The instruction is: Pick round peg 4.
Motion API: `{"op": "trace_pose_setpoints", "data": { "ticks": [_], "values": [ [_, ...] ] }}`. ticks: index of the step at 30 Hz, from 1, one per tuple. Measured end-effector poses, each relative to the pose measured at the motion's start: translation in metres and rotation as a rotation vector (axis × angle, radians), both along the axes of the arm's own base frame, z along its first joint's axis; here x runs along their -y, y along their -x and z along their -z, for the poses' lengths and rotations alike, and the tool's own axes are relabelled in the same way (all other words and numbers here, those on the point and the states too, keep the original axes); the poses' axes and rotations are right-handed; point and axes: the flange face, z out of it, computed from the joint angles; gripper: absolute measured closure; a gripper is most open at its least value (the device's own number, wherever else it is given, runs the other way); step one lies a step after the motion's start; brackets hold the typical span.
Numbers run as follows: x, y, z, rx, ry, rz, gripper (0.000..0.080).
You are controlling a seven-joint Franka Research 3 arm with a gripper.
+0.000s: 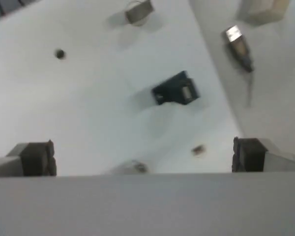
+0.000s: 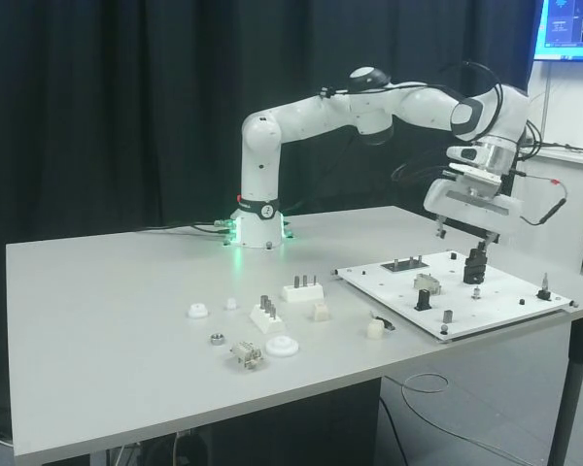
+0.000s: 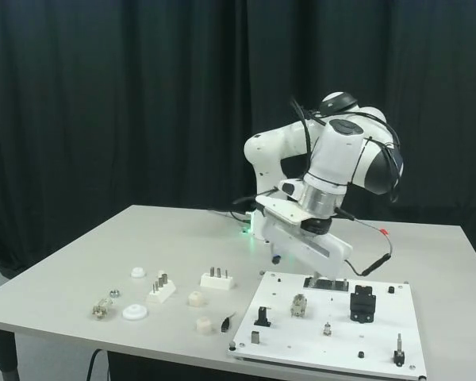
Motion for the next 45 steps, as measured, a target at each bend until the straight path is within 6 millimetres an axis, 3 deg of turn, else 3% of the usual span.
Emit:
{"op": "trace_pose_setpoints", "data": {
  "ticks": [11,31,45],
  "values": [
    [0.049,0.013,-0.002,-0.170,-0.002,-0.212,0.0003],
    [0.153,0.052,0.015,-0.297,-0.043,-0.256,0.0003],
    [0.224,0.083,0.030,-0.277,-0.045,-0.267,0.0003]
  ]
}}
